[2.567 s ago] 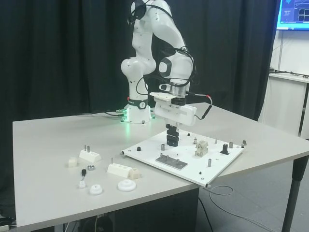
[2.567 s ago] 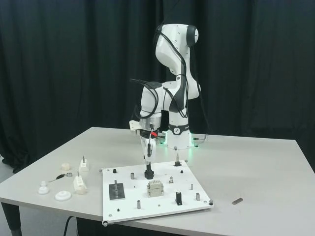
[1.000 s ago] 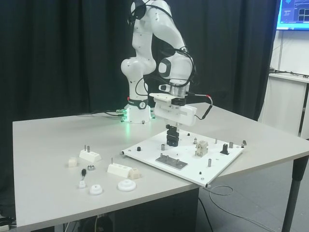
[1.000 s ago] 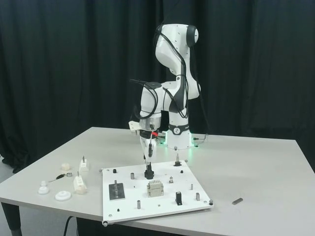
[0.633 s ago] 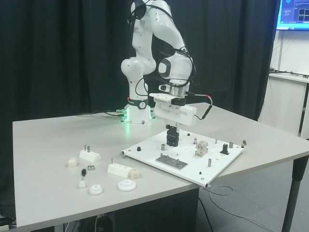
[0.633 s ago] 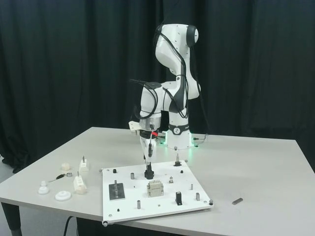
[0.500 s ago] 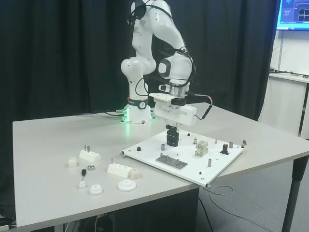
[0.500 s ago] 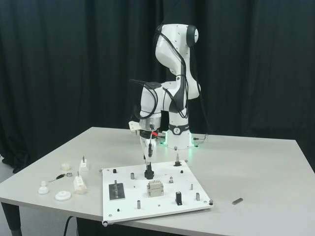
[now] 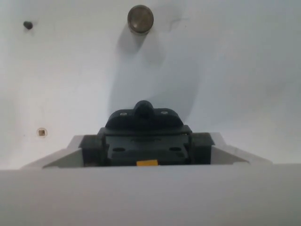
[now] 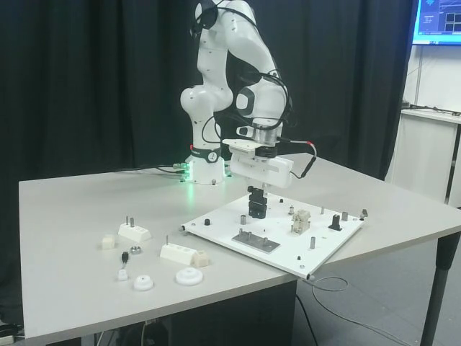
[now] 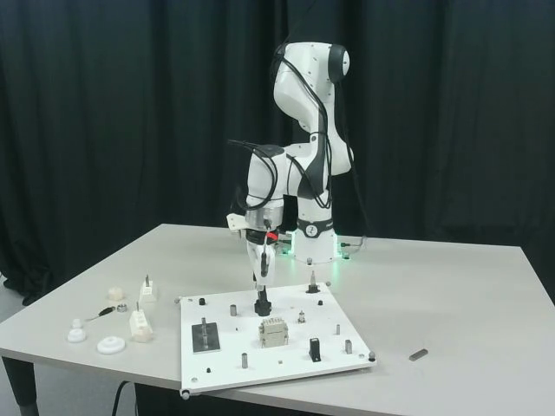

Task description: Insert D-SUB.

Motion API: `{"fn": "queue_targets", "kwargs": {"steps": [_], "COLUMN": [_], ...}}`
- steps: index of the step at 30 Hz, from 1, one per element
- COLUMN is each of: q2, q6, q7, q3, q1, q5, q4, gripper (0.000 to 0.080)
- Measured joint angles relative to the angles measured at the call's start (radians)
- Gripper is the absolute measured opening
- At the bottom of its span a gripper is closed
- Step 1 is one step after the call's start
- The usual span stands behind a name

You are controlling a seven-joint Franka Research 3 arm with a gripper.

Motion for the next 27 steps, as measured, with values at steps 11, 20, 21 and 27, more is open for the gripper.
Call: {"fn": "queue_targets", "kwargs": {"steps": [11, 20, 21, 27], "q2": [0.001, 0.000, -0.001, -0.009], "q6": [0.006, 0.008, 0.008, 0.007], "q7": [0.000, 0.000, 0.000, 0.000], "q3": [0.000, 0.000, 0.000, 0.000], "q1": [0.000, 0.000, 0.000, 0.000], "q5": [0.000, 0.000, 0.000, 0.000], "q4": [-0.001, -0.001, 0.000, 0.004], "gripper": [0.0378, 0.0627, 0.0627, 0.0787]}}
